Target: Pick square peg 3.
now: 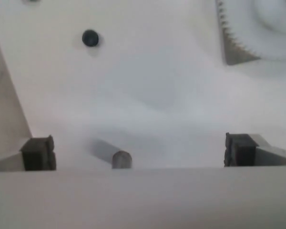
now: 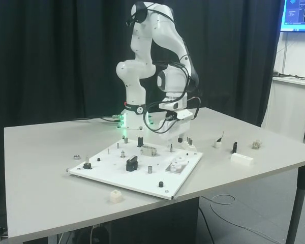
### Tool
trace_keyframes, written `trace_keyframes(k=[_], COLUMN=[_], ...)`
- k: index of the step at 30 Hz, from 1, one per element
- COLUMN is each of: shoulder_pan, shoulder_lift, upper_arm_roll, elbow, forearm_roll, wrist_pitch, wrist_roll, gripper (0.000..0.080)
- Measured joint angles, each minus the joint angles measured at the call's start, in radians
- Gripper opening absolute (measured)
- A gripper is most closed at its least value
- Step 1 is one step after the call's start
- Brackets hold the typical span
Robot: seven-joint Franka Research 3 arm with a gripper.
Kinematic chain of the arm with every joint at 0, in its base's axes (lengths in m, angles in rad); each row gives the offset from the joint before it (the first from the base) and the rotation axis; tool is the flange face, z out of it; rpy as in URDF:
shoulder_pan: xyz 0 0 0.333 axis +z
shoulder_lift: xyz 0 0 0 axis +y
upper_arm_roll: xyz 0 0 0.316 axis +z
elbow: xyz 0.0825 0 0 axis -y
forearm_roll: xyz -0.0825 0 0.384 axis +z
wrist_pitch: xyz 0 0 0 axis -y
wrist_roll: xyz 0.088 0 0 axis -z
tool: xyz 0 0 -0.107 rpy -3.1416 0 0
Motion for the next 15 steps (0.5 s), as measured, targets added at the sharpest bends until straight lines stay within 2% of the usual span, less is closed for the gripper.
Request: trace_keyframes(k=[15], shoulder_pan=[0.000], shoulder_lift=[-0.041], upper_arm_roll=[-0.011], elbow=[0.024], forearm_roll=[0.000], wrist_pitch=[-0.048], wrist_roll=[0.004], gripper=[0.0800])
